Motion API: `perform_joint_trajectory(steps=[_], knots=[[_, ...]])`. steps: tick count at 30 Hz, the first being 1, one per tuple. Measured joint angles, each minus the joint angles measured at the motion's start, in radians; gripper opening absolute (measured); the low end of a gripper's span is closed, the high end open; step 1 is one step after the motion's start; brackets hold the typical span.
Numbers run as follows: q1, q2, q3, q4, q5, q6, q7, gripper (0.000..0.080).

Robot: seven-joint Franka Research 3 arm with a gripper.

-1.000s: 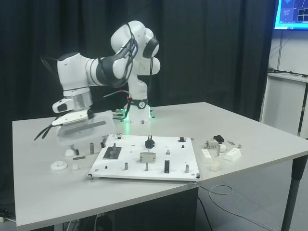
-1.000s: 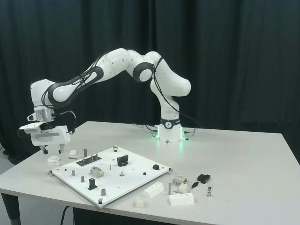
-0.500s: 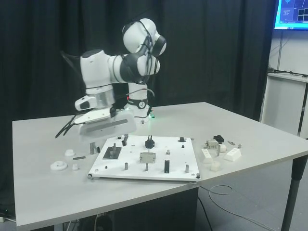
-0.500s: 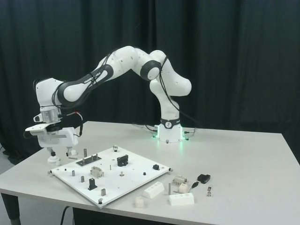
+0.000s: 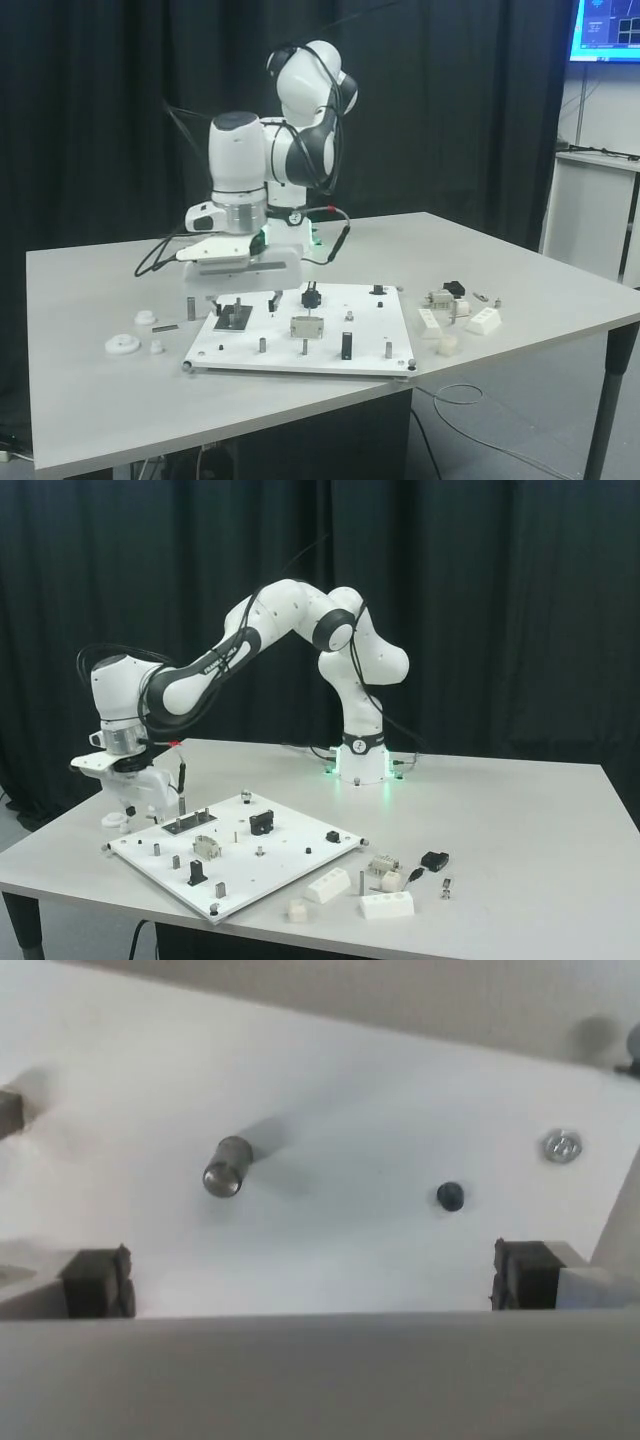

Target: Remove round peg 3.

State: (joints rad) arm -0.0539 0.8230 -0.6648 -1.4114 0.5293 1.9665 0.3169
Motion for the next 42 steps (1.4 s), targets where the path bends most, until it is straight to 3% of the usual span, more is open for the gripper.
perform_joint_trajectory(steps=[11, 23, 42], knots=[[0.015, -0.007, 0.019, -0.069, -0.009, 0.101, 0.042, 0.08], [0.016, -0.058, 0.072, -0.175, -0.007, 0.238, 0.04, 0.08], [0.043, -0.098, 0.102, -0.29, -0.007, 0.393, -0.01, 0.08]])
